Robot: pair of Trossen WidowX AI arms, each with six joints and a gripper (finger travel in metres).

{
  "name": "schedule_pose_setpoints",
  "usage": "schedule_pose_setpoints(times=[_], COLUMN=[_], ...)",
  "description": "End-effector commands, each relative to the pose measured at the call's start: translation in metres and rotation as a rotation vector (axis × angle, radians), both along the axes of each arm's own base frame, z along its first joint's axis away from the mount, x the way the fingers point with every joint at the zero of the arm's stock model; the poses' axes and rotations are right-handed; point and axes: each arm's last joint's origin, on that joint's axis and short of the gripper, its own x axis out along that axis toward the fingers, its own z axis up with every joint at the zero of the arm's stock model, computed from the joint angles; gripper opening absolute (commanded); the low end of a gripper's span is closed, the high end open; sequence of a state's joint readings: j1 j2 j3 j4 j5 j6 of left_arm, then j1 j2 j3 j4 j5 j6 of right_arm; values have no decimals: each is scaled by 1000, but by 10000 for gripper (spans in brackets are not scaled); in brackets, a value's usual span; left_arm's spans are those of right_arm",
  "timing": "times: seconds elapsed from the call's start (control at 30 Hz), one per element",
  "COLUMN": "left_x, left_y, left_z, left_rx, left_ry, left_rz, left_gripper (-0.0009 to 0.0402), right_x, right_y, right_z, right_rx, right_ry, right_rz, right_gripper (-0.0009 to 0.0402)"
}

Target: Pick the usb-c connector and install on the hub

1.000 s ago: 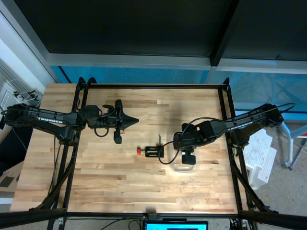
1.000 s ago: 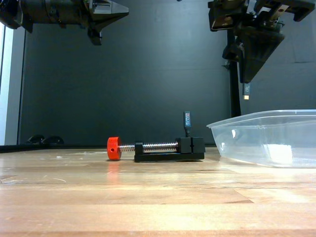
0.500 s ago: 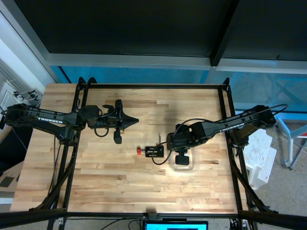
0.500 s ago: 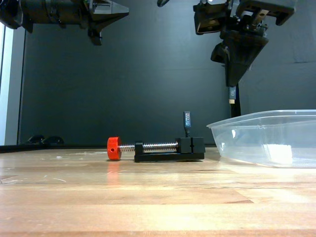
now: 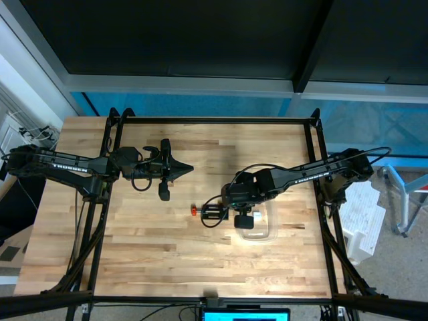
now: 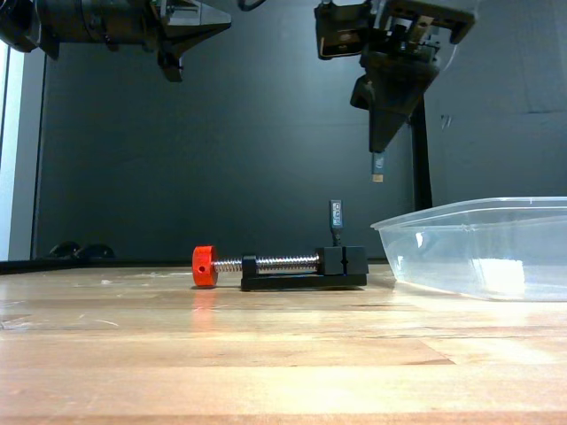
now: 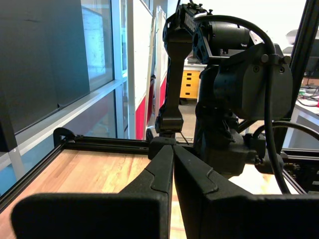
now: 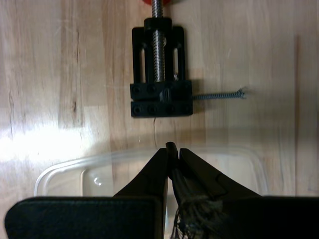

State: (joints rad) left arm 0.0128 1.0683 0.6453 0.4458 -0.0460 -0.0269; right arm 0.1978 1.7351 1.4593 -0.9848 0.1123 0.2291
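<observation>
Clamping the usb-c connector (image 6: 378,166) in the right gripper (image 6: 377,143), dangling it over the tray (image 6: 478,246) rim beside the hub (image 6: 306,266). Holding the left gripper (image 6: 223,15) aloft, well apart, fingers together.

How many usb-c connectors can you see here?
1: the usb-c connector, pinched in the right gripper, in the air by the hub. Left gripper: shut, parked over the table's left. Clear tray shows none.
</observation>
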Motion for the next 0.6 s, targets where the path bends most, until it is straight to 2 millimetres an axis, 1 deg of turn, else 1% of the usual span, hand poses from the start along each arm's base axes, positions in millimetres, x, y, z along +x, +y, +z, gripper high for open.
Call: schedule_pose_setpoints(times=[0.03, 0.37, 0.6], left_x=[0, 0, 0], left_y=[0, 0, 0], left_z=[0, 0, 0], left_rx=[0, 0, 0], left_ry=[0, 0, 0], left_rz=[0, 0, 0], left_gripper=[0, 0, 0], right_x=[6, 21, 30], right_y=[-1, -2, 0], right_z=[1, 1, 7], right_rx=[-2, -9, -14], right_ry=[1, -1, 1], right_rz=[4, 20, 35], right_gripper=[2, 2, 2])
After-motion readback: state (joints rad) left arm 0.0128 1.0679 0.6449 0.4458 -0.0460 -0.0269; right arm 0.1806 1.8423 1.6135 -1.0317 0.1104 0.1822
